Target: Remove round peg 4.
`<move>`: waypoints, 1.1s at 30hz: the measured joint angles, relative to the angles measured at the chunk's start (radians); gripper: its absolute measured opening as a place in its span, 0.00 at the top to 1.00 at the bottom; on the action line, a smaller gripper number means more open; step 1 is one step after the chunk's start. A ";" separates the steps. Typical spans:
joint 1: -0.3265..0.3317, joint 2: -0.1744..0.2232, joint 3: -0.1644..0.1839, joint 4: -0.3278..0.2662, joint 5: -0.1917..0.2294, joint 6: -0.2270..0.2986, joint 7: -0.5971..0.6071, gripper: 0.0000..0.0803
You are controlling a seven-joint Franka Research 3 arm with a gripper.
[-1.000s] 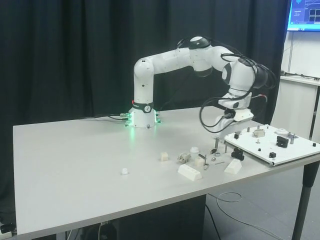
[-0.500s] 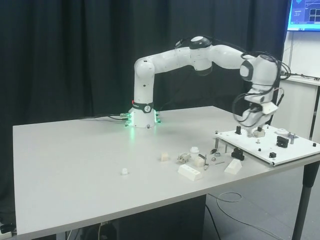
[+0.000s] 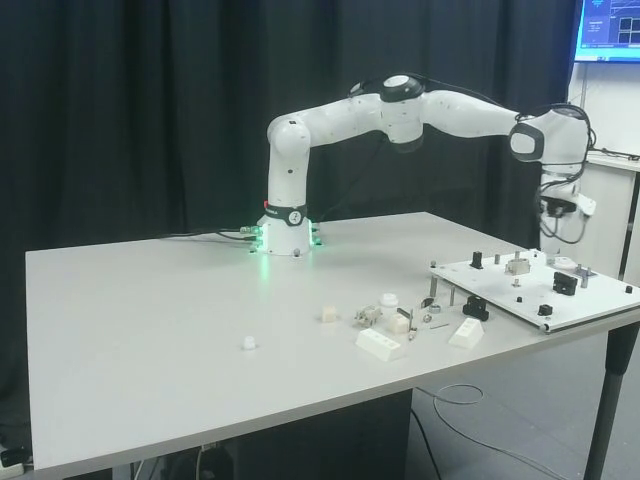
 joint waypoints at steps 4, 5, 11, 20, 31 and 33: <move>0.001 0.000 0.029 0.038 0.000 0.039 -0.023 0.00; 0.001 0.000 0.035 0.046 0.000 0.049 -0.032 0.00; 0.001 0.001 0.071 0.078 0.000 0.112 -0.078 0.00; 0.004 0.001 0.108 0.102 0.000 0.195 -0.094 0.00; 0.027 0.006 0.122 0.110 -0.012 0.279 -0.102 0.00; 0.032 0.008 0.122 0.110 -0.021 0.289 -0.102 0.00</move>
